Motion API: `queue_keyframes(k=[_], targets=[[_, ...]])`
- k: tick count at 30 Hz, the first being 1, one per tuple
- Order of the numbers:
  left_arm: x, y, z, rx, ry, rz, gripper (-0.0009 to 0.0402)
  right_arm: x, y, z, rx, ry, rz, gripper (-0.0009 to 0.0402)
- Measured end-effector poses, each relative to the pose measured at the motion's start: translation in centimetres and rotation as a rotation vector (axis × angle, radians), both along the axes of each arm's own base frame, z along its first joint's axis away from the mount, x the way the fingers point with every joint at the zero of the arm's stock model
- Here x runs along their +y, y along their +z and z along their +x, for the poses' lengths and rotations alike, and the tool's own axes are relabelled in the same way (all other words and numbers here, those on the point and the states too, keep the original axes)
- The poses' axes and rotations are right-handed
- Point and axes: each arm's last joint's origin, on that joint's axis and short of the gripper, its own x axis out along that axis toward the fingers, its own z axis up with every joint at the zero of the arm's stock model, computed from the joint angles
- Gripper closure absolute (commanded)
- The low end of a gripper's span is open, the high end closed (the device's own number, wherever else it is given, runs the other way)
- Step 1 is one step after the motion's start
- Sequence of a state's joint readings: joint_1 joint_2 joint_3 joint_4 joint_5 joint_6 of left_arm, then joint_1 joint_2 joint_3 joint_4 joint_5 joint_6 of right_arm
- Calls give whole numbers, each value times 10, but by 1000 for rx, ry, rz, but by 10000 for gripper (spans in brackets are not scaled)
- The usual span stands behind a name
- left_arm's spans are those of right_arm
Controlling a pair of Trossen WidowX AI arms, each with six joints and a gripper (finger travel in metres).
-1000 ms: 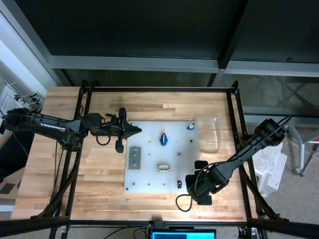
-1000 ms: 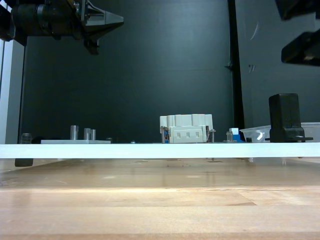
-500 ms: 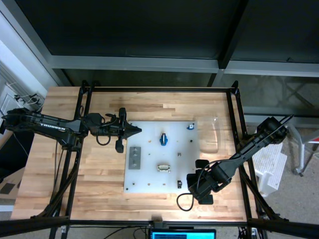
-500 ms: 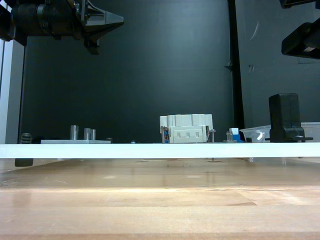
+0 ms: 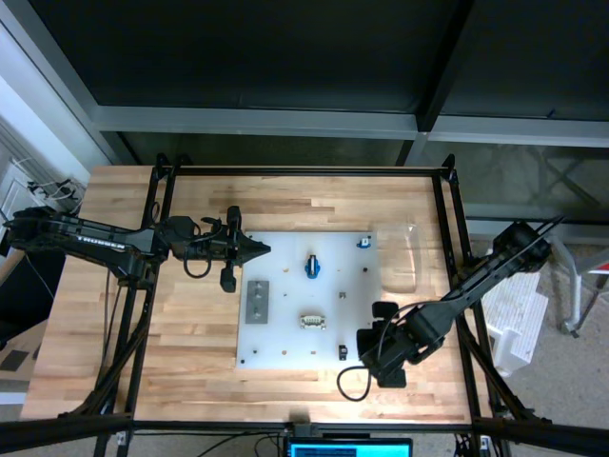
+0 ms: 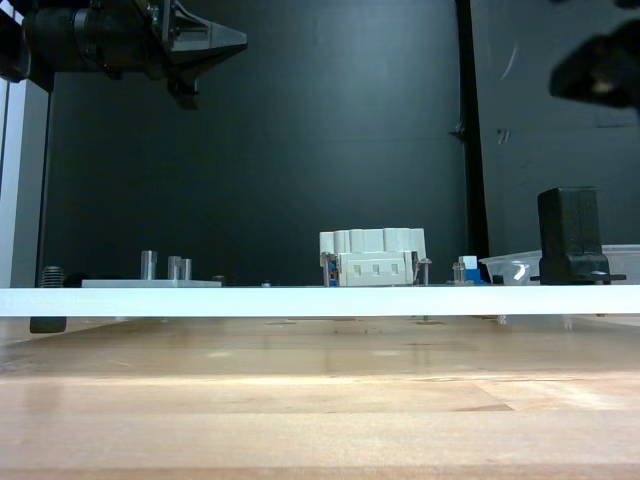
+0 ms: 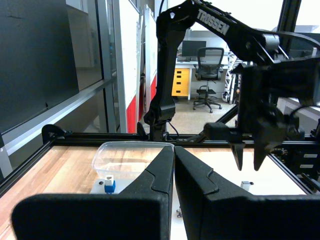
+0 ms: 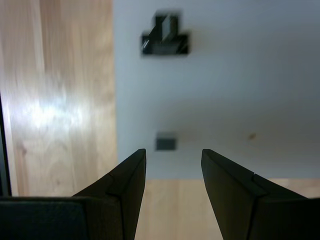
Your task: Pick the 16mm bar and install on taskboard
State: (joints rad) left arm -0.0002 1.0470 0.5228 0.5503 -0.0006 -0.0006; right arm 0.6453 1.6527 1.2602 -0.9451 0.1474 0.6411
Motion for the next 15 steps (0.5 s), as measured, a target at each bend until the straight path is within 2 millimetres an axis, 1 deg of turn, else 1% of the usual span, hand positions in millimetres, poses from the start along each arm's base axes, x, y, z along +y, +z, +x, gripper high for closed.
queue_keyframes(k=[5,11,15], targets=[[0,0,0,0,0,0,393,-24,16,-4,-92,-44,11,283],[0,0,0,0,0,0,393,-59,28,-12,-240,-78,32,330],[0,0,0,0,0,0,393,-78,36,-16,-342,-82,8,363]])
